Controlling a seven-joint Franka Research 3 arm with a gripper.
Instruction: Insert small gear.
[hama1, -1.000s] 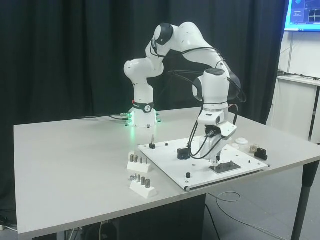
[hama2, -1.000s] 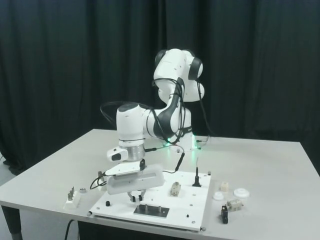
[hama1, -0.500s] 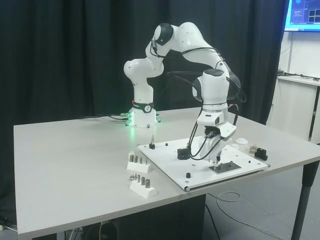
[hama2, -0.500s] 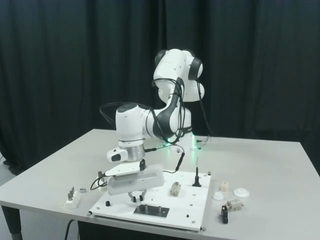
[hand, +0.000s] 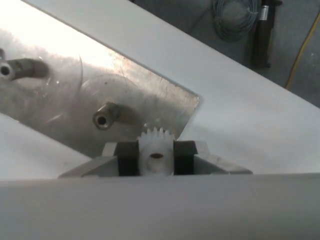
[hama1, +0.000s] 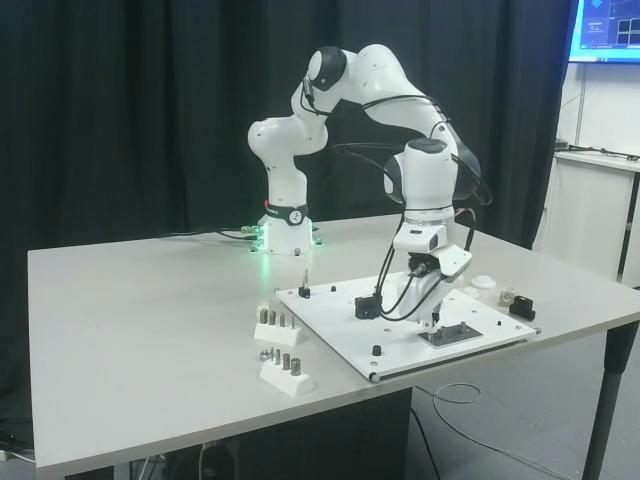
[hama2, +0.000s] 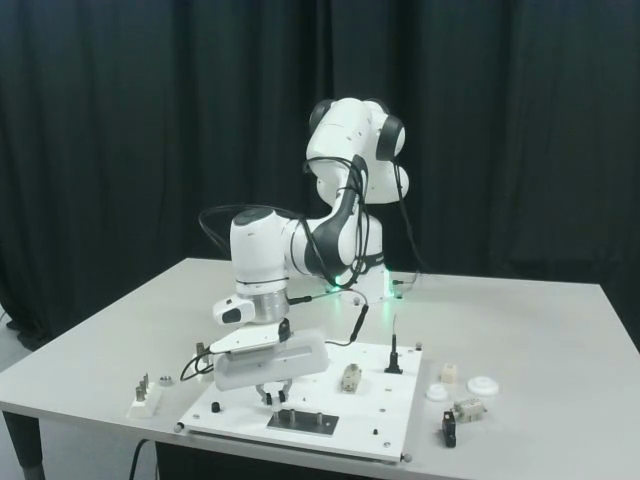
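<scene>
Black curtains (hama2: 130, 130) back the grey table (hama1: 130, 310). From left in the first room view: two white peg holders (hama1: 280, 345) near the table's front, then the white assembly board (hama1: 340, 325) bearing a grey metal plate (hand: 75, 100) with pegs. Above that plate the gripper (hand: 156, 152) is clamped on the small white gear (hand: 156, 150).

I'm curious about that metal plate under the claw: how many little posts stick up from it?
2 show: one post just ahead of the gear, another at the plate's far end. More may be hidden.
</scene>
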